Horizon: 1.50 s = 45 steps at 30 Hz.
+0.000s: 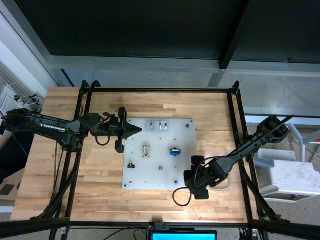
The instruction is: Remove the rj45 connector and place it in the container
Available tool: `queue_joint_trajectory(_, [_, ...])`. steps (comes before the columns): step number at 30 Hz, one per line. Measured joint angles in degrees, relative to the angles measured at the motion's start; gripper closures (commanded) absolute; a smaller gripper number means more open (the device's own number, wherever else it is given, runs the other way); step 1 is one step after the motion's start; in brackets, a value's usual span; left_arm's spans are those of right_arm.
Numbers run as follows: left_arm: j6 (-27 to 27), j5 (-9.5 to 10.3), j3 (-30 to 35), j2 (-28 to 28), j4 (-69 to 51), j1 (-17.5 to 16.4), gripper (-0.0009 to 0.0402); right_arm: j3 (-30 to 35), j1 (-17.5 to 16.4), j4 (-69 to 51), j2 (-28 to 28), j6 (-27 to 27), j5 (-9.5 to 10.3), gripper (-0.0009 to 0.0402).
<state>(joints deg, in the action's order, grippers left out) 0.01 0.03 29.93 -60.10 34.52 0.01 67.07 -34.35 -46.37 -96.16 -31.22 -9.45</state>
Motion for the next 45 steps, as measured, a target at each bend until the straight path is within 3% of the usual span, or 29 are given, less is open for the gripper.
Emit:
queue_joint_trajectory(20, [0.0, 0.0, 0.0, 0.0, 0.0, 0.0, 0.0392, 0.0, -0.1, 0.6, 0.0, 0.1, 0.48, 0.0396])
queue_joint_trajectory(45, [0.0, 0.02, 0.0, 0.0, 0.0, 0.0, 0.0392, 1.5, -0.4, -1.8, 0.4, 0.2, -0.02, 0.0393])
